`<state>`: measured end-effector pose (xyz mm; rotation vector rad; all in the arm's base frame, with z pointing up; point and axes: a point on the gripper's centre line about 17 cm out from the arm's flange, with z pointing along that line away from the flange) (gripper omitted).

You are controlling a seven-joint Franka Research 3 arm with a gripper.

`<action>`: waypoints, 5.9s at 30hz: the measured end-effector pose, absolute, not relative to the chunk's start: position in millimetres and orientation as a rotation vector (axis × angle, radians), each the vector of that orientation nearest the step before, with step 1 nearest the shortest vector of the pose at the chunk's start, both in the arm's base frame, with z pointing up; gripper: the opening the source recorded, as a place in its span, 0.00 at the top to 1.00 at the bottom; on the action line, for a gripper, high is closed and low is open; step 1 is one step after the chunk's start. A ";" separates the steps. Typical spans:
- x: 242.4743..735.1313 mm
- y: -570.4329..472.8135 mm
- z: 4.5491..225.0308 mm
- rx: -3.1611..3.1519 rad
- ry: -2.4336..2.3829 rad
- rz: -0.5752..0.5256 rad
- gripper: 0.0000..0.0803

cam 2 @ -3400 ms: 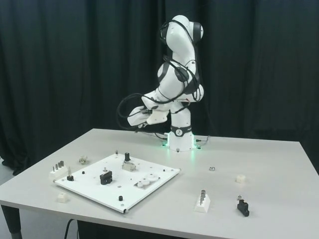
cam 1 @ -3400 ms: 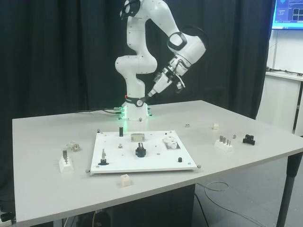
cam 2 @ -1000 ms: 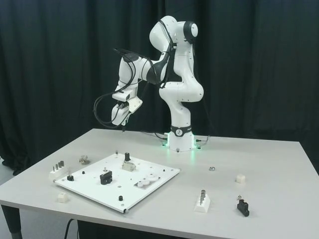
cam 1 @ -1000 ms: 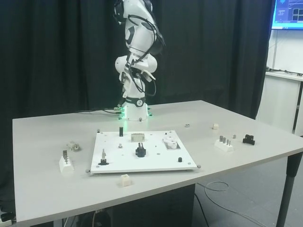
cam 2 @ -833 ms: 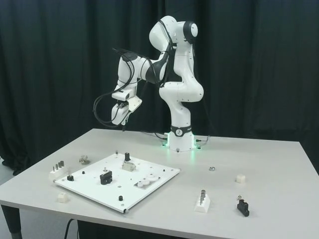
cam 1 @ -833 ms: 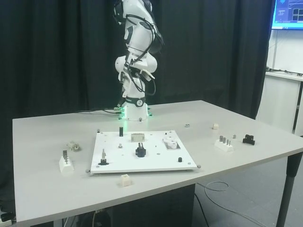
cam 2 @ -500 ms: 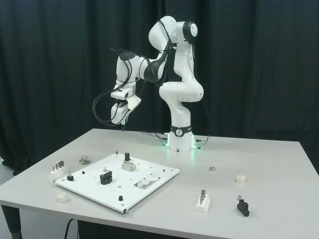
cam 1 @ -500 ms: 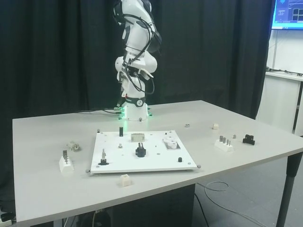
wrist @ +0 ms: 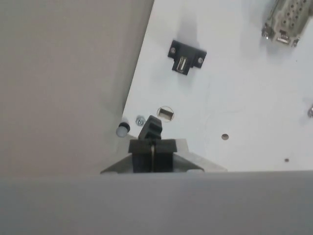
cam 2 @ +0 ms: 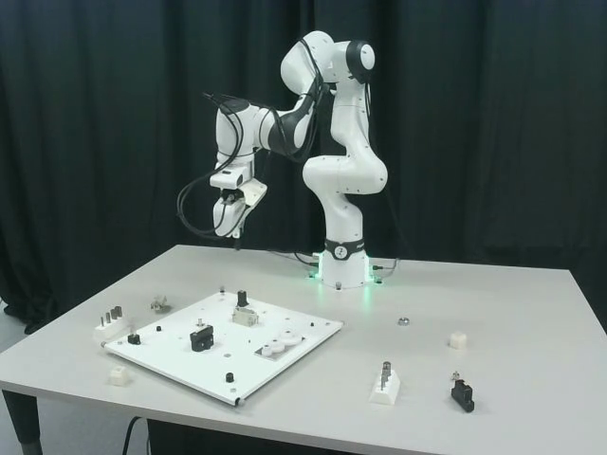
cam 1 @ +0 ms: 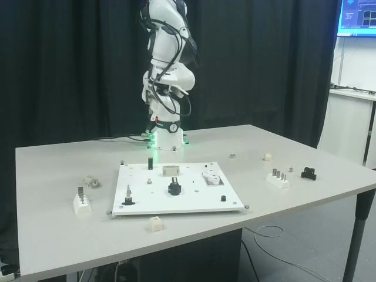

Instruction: Insert USB.

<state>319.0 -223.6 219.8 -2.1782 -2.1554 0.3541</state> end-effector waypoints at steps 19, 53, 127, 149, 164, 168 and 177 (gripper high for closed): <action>334.3 -221.7 201.1 -2.129 -2.201 0.247 0.99; 346.8 -231.7 152.9 -2.048 -2.239 0.092 0.99; 320.4 -221.2 117.8 -1.981 -2.140 -0.047 0.99; 322.1 -219.2 117.9 -1.948 -2.169 -0.070 0.99; 325.0 -222.9 119.0 -1.944 -2.191 -0.074 0.99; 324.7 -223.1 118.8 -1.942 -2.192 -0.074 0.99; 323.9 -223.1 117.5 -1.936 -2.194 -0.073 0.99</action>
